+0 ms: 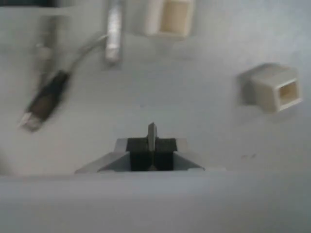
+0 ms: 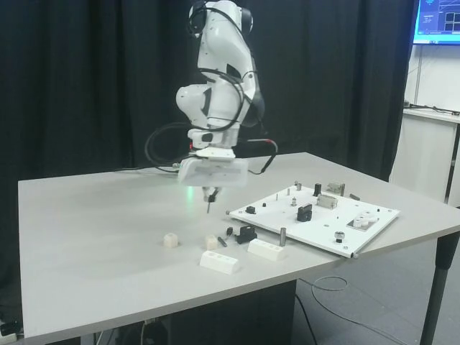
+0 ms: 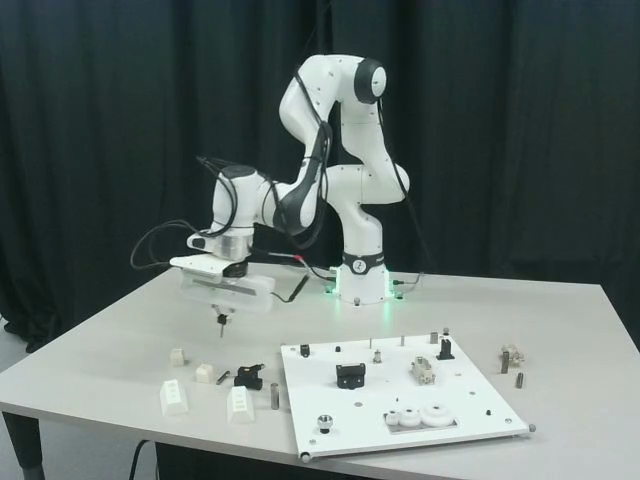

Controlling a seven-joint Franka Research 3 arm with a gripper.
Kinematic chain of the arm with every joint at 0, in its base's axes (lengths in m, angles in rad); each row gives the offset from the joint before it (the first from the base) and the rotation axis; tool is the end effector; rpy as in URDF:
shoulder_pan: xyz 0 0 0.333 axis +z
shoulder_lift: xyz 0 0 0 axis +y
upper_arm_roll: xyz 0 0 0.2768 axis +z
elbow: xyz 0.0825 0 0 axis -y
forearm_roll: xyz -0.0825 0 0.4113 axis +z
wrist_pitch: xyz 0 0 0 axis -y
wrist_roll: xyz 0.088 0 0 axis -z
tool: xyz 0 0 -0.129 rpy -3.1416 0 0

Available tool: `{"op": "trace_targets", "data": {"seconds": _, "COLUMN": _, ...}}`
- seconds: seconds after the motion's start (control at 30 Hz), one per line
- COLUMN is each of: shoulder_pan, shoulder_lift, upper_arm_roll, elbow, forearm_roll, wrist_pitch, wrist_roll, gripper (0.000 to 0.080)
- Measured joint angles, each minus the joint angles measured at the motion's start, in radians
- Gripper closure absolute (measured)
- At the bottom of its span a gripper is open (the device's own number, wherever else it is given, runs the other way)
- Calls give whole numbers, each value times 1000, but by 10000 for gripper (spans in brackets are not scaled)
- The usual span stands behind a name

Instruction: Place square peg 1.

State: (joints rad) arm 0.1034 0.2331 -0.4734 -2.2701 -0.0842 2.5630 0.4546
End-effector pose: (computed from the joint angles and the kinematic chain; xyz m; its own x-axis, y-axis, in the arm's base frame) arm 0.5143 -0.2085 0.1931 0.7363 -0.6629 0.1359 -0.6761 -0.7289 0.1077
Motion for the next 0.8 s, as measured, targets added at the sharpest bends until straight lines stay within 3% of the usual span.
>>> {"op": "trace_targets", "data": {"seconds": 0.27, "shoulder_pan": -43, "shoulder_lift": 64, "upper_arm_roll": 0, "elbow": 9, "forearm_roll": 89, "wrist_pitch": 82, "wrist_roll": -151, "gripper": 780}}
{"op": "trace_targets", "data": {"seconds": 0.53, "shoulder_pan": -56, "shoulder_lift": 125, "upper_arm_roll": 0, "elbow": 45, "forearm_roll": 183, "wrist_pitch": 91, "wrist_roll": -259, "gripper": 780}}
{"op": "trace_targets", "data": {"seconds": 0.57, "shoulder_pan": -57, "shoulder_lift": 131, "upper_arm_roll": 0, "elbow": 50, "forearm_roll": 192, "wrist_pitch": 91, "wrist_roll": -266, "gripper": 564}}
{"op": "trace_targets", "data": {"seconds": 0.7, "shoulder_pan": -59, "shoulder_lift": 151, "upper_arm_roll": 0, "elbow": 64, "forearm_roll": 216, "wrist_pitch": 90, "wrist_roll": -288, "gripper": 564}}
{"op": "trace_targets", "data": {"seconds": 0.73, "shoulder_pan": -60, "shoulder_lift": 154, "upper_arm_roll": 0, "elbow": 67, "forearm_roll": 218, "wrist_pitch": 89, "wrist_roll": -291, "gripper": 221}}
{"op": "trace_targets", "data": {"seconds": 0.8, "shoulder_pan": -60, "shoulder_lift": 160, "upper_arm_roll": 0, "elbow": 73, "forearm_roll": 221, "wrist_pitch": 86, "wrist_roll": -293, "gripper": 221}}
